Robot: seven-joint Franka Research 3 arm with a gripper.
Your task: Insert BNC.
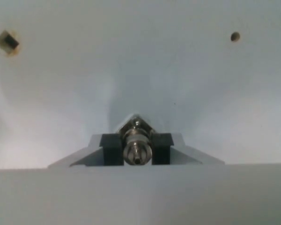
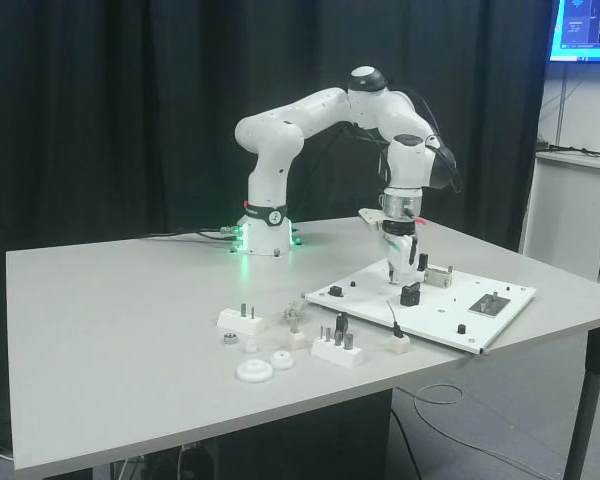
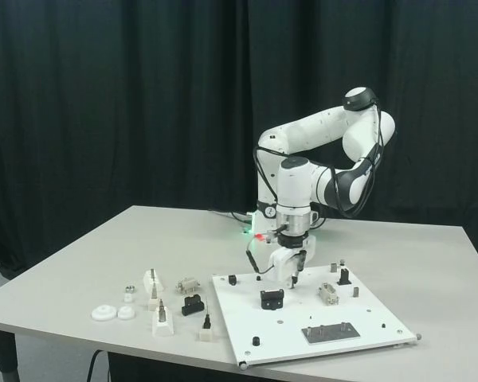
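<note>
In the wrist view a metal BNC connector [image 1: 137, 145] sits between the two black finger pads [image 1: 111, 149] of my gripper [image 1: 137, 151], which is shut on it. Below it lies the white task board [image 1: 178, 84], with a square hole [image 1: 7, 42] and a small round hole [image 1: 234, 36] further off. In the first room view the gripper [image 2: 400, 268] points down just over the back of the board [image 2: 480, 325]. The second room view shows the gripper [image 3: 291, 272] low over the board [image 3: 247, 314] beside a black block [image 3: 272, 298]. Any socket under the connector is hidden.
On the board stand a black block [image 2: 411, 294], a grey plate [image 2: 490, 304] and a small metal fixture [image 2: 439, 276]. White holders [image 2: 240, 319] with parts and white gears [image 2: 252, 372] lie on the grey table [image 2: 110, 300] beside the board. The arm's base [image 2: 263, 228] shows green lights.
</note>
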